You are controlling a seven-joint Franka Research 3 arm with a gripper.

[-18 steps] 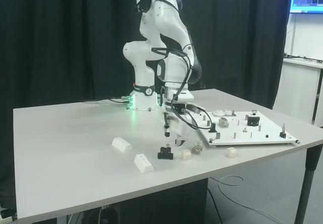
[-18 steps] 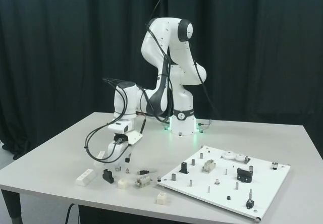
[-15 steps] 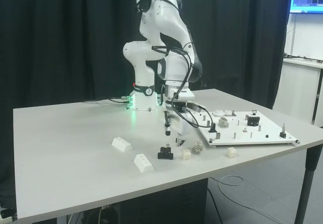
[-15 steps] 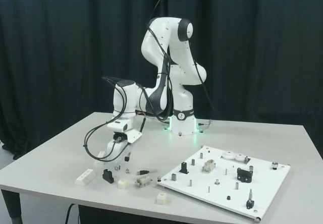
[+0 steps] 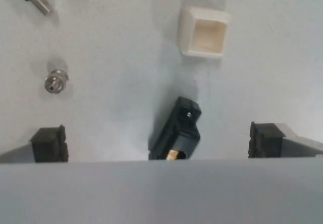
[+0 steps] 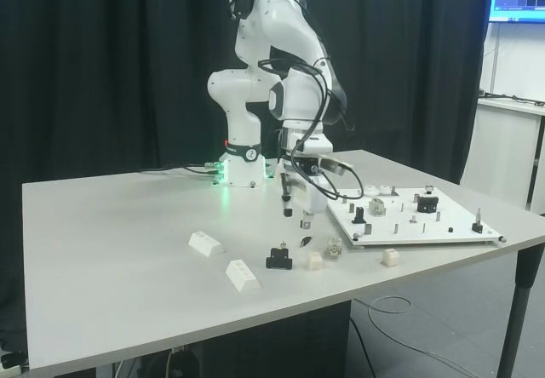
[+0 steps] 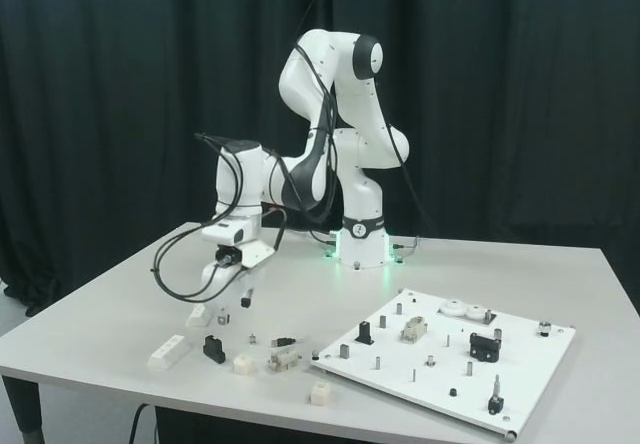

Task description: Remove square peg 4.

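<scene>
White board [image 6: 426,220], presumably carrying square peg 4, lies well apart from the released, empty claw [image 6: 297,217], which hangs over a black connector [image 5: 176,133] near the counter's [image 6: 111,250] front edge.

The wrist housing hides the near end of the black connector [image 5: 176,135]; board [image 7: 520,359] pegs are too small to identify.
</scene>
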